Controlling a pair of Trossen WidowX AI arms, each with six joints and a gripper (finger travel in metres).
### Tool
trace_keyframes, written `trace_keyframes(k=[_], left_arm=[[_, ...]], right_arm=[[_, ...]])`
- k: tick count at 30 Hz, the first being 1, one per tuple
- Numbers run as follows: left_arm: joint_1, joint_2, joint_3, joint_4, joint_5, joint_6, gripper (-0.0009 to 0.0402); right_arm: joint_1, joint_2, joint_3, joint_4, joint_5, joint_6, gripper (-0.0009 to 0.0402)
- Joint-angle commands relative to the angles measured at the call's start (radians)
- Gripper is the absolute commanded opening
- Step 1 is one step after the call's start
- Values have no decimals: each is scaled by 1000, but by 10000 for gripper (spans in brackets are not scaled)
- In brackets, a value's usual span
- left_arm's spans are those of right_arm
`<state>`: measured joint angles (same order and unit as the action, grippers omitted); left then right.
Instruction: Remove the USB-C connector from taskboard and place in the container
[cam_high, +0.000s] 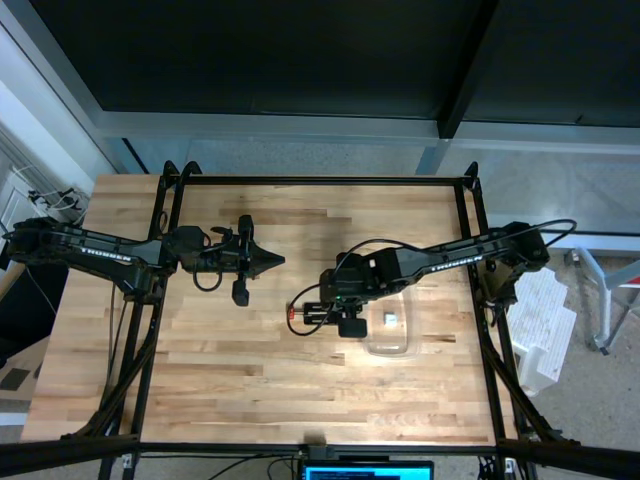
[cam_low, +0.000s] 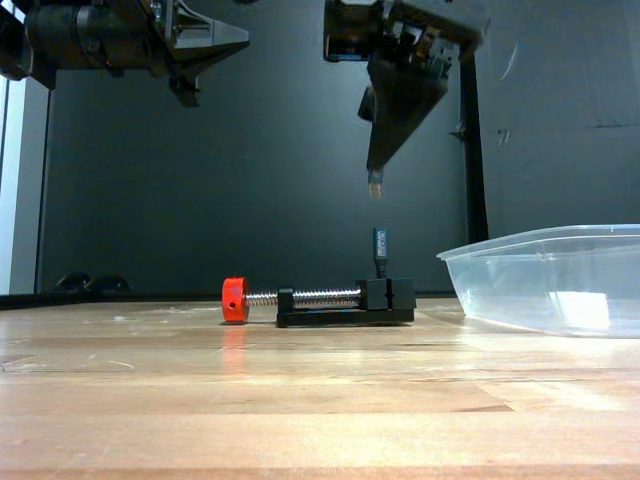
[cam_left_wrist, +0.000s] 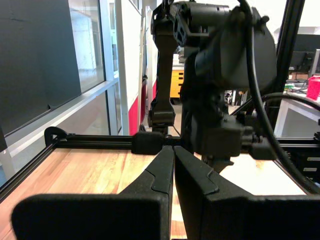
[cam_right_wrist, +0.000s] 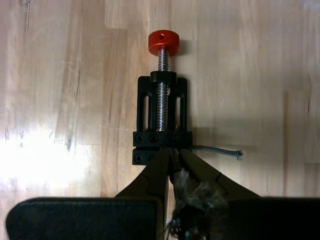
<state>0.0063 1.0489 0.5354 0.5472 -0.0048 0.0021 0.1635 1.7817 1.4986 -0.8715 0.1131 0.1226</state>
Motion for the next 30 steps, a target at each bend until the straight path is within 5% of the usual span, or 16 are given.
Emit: trace_keyframes(k=[1,16,30], left_arm=[[0,0,0,0,0,0,0],[0,0,0,0,0,0,0],[0,0,0,0,0,0,0]], right_arm=[[1,3,-2,-3,-1,1,0],[8,-55,-13,-32,-8,0,0],[27,-267,-256,-29,-8,5,0]])
